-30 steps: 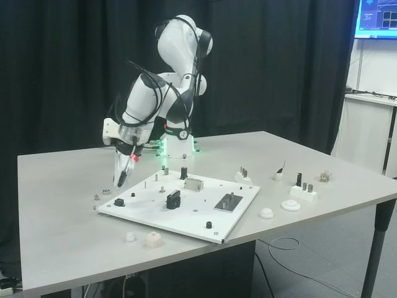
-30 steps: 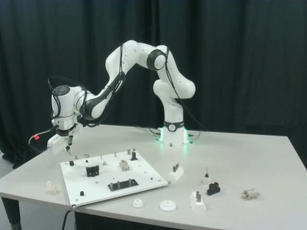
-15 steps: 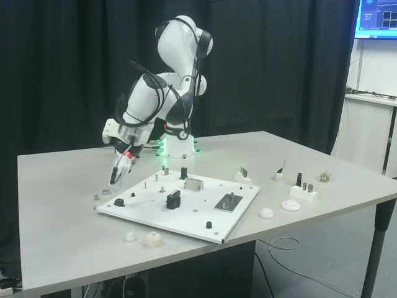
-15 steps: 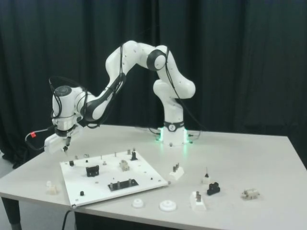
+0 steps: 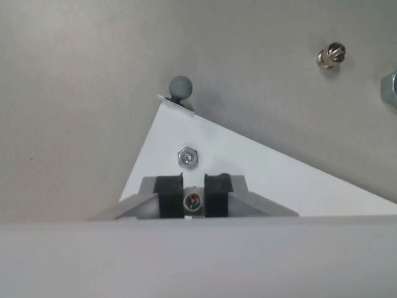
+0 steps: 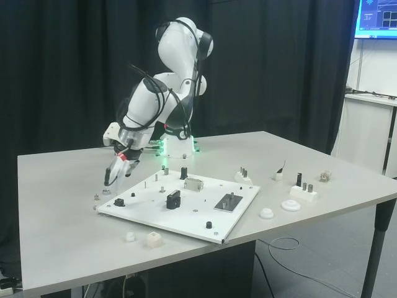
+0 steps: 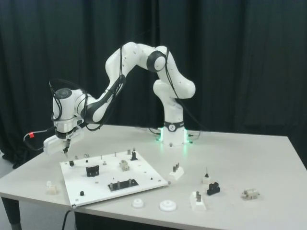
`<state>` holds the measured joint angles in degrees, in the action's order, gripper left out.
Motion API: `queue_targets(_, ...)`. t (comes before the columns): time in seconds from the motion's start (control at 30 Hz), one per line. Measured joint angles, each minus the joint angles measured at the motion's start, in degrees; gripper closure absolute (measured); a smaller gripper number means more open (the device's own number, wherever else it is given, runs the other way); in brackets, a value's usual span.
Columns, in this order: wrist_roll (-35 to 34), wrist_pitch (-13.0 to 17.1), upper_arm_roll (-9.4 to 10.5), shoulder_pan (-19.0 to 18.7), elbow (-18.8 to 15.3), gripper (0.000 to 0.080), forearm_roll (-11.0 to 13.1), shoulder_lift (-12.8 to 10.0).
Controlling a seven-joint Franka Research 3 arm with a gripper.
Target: Insert Ethernet.
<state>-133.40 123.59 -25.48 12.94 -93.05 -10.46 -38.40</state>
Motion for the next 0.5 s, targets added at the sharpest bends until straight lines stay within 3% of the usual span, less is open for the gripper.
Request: queue_targets(0.5,-2.8,0.0,-2.32,-1.8,0.0,0.0737,1.7,-0.9)
